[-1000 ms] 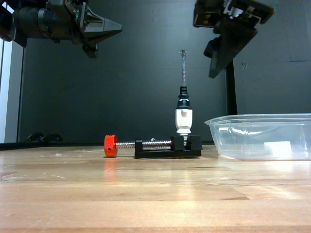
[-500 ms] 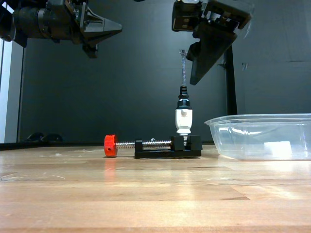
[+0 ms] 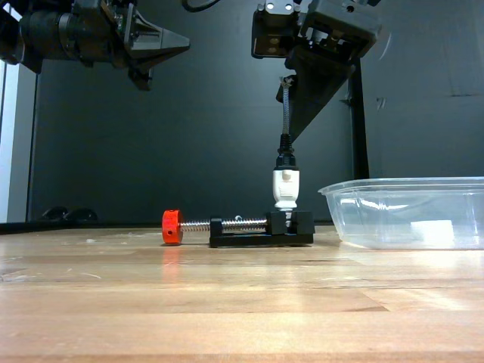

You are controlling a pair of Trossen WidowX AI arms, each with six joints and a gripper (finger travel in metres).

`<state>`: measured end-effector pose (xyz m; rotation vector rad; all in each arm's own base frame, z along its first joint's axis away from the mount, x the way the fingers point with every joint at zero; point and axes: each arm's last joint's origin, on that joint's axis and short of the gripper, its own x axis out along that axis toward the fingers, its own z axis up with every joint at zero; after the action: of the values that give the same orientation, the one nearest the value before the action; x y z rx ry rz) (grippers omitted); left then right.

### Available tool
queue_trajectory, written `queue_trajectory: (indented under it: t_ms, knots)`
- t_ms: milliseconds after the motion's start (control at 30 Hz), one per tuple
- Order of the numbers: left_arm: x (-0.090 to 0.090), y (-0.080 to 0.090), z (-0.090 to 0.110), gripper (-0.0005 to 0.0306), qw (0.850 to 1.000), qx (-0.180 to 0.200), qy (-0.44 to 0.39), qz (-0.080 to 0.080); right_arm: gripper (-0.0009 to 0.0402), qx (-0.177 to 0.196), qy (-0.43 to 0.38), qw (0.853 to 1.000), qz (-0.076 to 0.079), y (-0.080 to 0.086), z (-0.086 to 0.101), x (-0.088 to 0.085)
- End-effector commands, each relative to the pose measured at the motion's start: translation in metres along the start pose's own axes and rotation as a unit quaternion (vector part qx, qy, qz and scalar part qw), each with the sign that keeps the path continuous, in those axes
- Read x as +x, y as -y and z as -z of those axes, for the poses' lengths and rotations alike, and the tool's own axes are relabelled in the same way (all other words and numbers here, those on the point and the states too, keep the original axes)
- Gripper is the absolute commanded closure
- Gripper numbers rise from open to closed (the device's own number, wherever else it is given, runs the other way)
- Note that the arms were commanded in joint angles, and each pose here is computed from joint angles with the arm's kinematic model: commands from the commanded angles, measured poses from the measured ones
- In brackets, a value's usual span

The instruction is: Remove the power plug from the receptacle and place in the container

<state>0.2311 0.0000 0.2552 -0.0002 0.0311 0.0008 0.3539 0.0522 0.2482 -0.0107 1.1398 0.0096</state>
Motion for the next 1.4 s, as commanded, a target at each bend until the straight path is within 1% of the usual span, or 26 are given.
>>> queue_trajectory:
  t_ms: [33, 133, 200, 233, 367, 467, 533, 1200, 1300, 1400]
  knots:
    - [0.0, 0.0, 0.0, 0.03, 1.0, 0.0, 0.0, 0.0, 0.018, 0.001, 0.001, 1.0, 0.0, 0.0, -0.001, 0.003]
    - [0.0, 0.0, 0.0, 0.03, 1.0, 0.0, 0.0, 0.0, 0.018, 0.001, -0.001, 1.0, 0.001, -0.001, -0.002, 0.009]
    - [0.0, 0.0, 0.0, 0.03, 1.0, 0.0, 0.0, 0.0, 0.018, 0.002, -0.002, 1.0, 0.002, -0.001, -0.002, 0.011]
    - [0.0, 0.0, 0.0, 0.03, 1.0, 0.0, 0.0, 0.0, 0.018, 0.001, -0.006, 1.0, 0.002, -0.001, -0.001, 0.015]
    - [0.0, 0.0, 0.0, 0.03, 1.0, 0.0, 0.0, 0.0, 0.0181, 0.004, -0.013, 1.0, 0.005, -0.001, -0.001, 0.022]
    - [0.0, 0.0, 0.0, 0.03, 1.0, 0.0, 0.0, 0.0, 0.018, 0.007, -0.012, 1.0, 0.008, -0.001, -0.002, 0.022]
    - [0.0, 0.0, 0.0, 0.03, 1.0, 0.0, 0.0, 0.0, 0.0181, 0.007, -0.01, 1.0, 0.015, -0.001, -0.002, 0.022]
    - [0.0, 0.0, 0.0, 0.03, 1.0, 0.0, 0.0, 0.0, 0.0181, 0.008, -0.011, 1.0, 0.015, 0.0, 0.0, 0.024]
    - [0.0, 0.0, 0.0, 0.03, 1.0, 0.0, 0.0, 0.0, 0.019, 0.008, -0.008, 1.0, 0.015, 0.0, 0.0, 0.026]
    - [0.0, 0.0, 0.0, 0.03, 1.0, 0.0, 0.0, 0.0, 0.0208, 0.008, -0.008, 1.0, 0.015, 0.0, 0.0, 0.026]
